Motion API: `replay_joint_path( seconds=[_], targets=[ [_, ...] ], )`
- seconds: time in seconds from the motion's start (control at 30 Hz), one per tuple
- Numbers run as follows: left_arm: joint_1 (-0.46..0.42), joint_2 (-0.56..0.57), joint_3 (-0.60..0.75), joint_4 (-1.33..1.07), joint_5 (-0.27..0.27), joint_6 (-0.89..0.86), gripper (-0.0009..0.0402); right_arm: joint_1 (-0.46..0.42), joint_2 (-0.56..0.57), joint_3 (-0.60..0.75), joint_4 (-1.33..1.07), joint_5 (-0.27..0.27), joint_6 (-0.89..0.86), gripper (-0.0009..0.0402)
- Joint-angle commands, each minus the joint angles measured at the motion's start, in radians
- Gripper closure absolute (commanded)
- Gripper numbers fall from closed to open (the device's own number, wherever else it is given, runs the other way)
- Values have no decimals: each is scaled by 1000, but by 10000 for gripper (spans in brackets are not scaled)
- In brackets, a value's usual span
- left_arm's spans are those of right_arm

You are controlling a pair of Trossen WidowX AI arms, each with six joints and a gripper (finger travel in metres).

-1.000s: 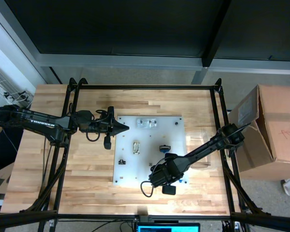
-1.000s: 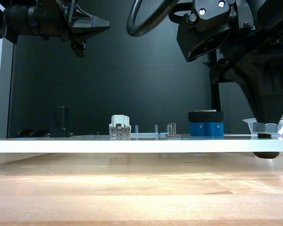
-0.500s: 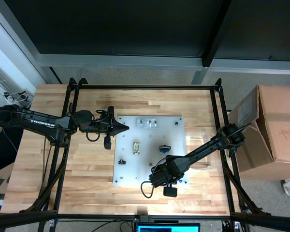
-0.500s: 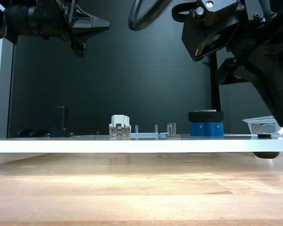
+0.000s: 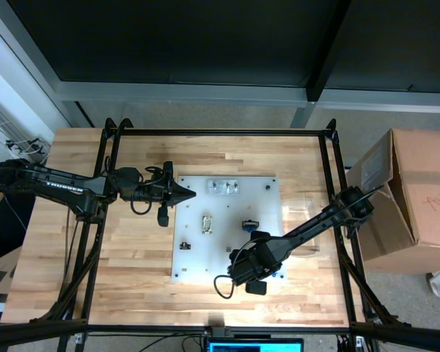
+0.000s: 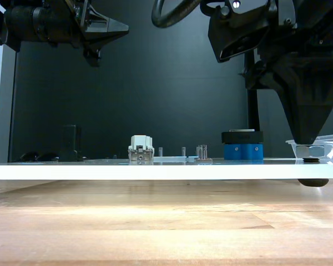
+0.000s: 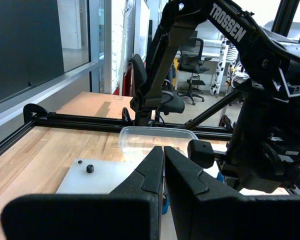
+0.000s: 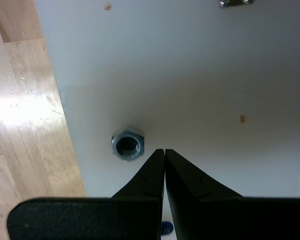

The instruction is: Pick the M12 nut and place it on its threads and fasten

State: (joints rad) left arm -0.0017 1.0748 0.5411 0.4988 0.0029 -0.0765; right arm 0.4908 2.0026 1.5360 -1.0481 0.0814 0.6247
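**M12 nut (image 8: 128, 145) on its stud (image 6: 309, 160), free of both arms.**
Right gripper (image 8: 164, 150) fingers pressed together, empty, tips just beside nut over white board (image 8: 200, 75). Left gripper (image 5: 187, 193) fingers pressed together, raised at board's left edge.

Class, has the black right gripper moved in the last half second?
Yes. In the low view the right gripper swung left toward the blue block, its tip now above the small silver nut.

High view: right arm (image 5: 301, 235) hides the stud (image 6: 309, 160) and nut (image 8: 128, 144).
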Motion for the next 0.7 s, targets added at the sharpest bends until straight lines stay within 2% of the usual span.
replay_joint_path(
  seconds=[0.03,0.13,0.17,0.23,0.33,0.4,0.43,0.57,0.7],
  targets=[
    [0,0,0,0,0,0,393,0,2,-7,13,-5,-2,393],
    [0,0,0,0,0,0,393,0,2,-11,17,-8,-3,393],
    [0,0,0,0,0,0,393,0,2,-13,22,-25,-5,393],
    [0,0,0,0,0,0,393,0,2,-18,35,-86,-10,393],
    [0,0,0,0,0,0,393,0,2,-18,30,-213,-29,393],
    [0,0,0,0,0,0,393,0,2,-13,15,-257,-37,393],
    [0,0,0,0,0,0,393,0,1,-12,6,-251,-38,393],
    [0,0,0,0,0,0,393,0,0,-7,-14,-128,-22,393],
    [0,0,0,0,0,0,393,0,0,-7,-14,-68,-2,393]
  ],
)
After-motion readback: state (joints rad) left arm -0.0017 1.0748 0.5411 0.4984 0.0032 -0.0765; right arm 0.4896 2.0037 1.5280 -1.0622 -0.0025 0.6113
